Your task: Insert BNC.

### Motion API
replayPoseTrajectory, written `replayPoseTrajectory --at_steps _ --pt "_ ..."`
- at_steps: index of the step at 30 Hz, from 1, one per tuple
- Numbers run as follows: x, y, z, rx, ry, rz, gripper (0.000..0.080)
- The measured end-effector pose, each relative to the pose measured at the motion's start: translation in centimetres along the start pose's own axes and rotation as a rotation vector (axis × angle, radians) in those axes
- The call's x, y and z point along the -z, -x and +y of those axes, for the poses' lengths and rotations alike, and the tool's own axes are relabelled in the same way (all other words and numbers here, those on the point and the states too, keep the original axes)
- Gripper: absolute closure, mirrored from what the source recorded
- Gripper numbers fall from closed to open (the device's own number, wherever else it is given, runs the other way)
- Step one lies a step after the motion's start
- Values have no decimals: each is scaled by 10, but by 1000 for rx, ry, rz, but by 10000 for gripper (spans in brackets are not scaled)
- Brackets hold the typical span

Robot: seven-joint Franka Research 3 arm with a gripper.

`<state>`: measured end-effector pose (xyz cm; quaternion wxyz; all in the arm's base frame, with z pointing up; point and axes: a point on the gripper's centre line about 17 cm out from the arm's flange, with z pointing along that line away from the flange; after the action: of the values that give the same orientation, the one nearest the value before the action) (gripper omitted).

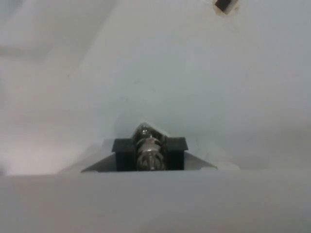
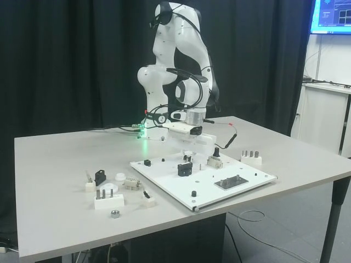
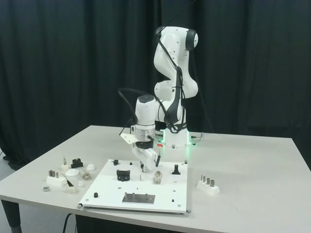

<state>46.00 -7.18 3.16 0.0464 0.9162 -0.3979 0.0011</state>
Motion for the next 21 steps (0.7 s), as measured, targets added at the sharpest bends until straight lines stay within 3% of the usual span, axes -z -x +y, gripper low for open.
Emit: replayPoseTrajectory --at_steps 12,13,17,18,21 --pt "3 -4 -5 8 -19 14 682" --pt "5 -5 -7 14 -22 16 470" --pt "12 -9 -13 32 -39 25 470" --pt "15 -9 -15 34 -44 27 137" --pt "21 -11 -18 46 -57 31 137"
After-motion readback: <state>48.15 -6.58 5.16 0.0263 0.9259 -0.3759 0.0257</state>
